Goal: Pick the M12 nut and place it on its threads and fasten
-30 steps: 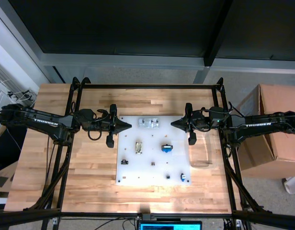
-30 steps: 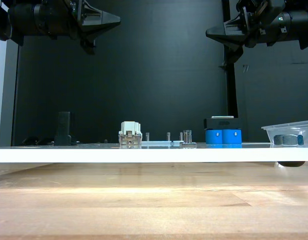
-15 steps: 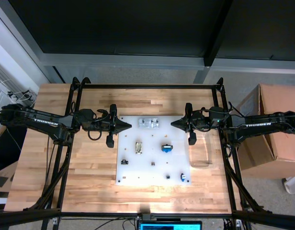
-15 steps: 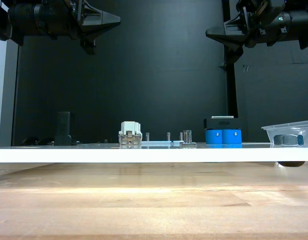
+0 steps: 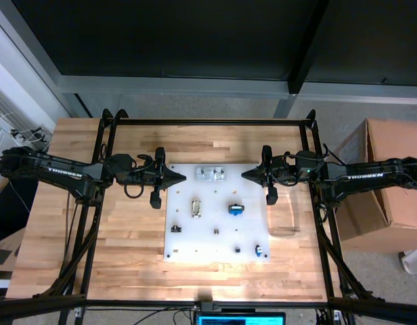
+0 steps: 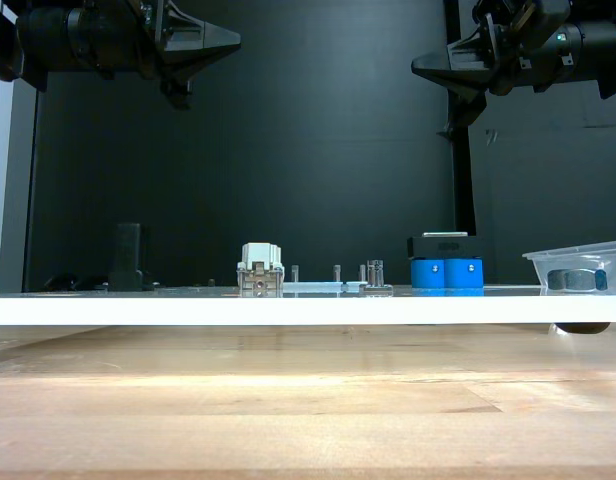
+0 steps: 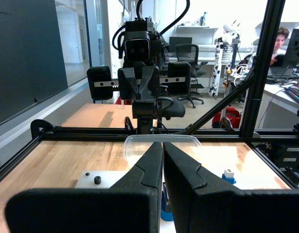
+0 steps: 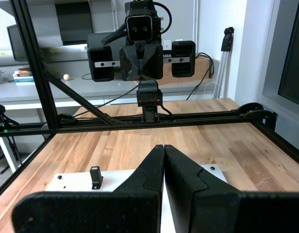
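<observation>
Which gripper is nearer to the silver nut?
Right. The right gripper hovers over the board's far right edge, on the side of the nut; the left gripper hovers over its far left edge, farther away.

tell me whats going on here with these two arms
Nothing is being handled right now. The left gripper and the right gripper both hang high over the far part of the white board, shut and empty. The small silver nut appears to sit on its stud at the near right edge, not in the clear tray.
</observation>
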